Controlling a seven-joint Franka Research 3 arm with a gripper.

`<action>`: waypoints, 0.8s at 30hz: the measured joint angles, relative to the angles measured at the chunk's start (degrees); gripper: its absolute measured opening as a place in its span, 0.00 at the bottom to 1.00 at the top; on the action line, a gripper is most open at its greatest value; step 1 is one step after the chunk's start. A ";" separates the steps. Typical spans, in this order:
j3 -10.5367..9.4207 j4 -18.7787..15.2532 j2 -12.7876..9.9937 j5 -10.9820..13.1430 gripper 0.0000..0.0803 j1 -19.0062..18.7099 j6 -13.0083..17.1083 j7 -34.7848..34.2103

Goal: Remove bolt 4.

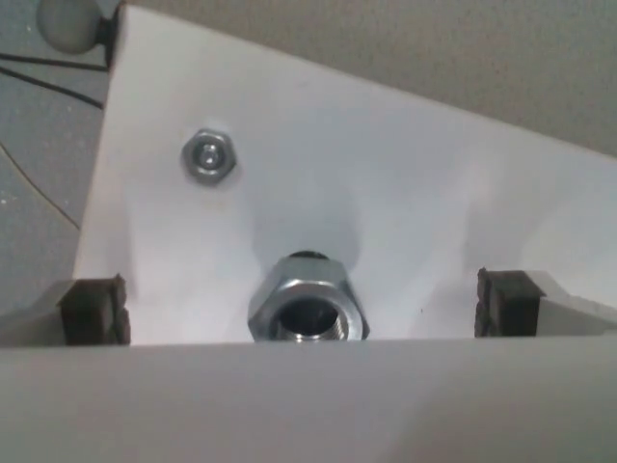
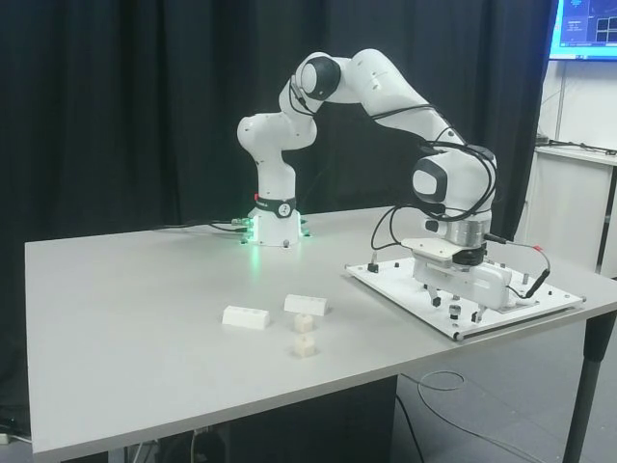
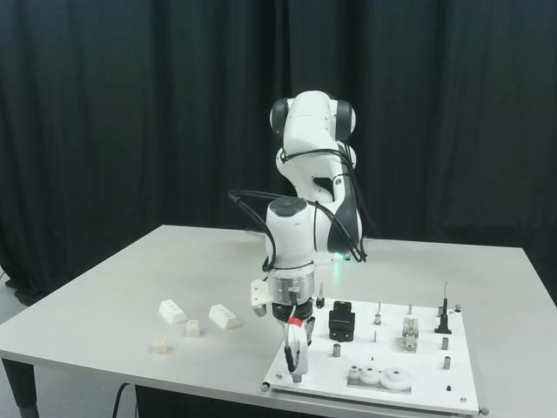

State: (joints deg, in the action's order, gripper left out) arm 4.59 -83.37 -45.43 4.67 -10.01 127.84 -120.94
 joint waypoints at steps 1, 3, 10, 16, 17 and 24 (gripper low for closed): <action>0.01 0.00 0.00 0.01 1.00 0.00 0.00 0.00; 0.02 0.00 0.00 0.03 1.00 0.00 -0.01 0.00; 0.33 0.00 0.01 0.03 1.00 -0.18 -0.05 0.05; 0.57 0.07 0.05 0.03 0.87 -0.24 -0.05 0.05; 0.61 0.10 0.07 0.03 0.87 -0.24 -0.05 0.05; 1.03 0.32 0.18 0.73 0.64 -0.24 -0.24 0.05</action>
State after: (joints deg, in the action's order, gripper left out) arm 5.61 -83.05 -45.25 5.40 -10.24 127.60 -120.90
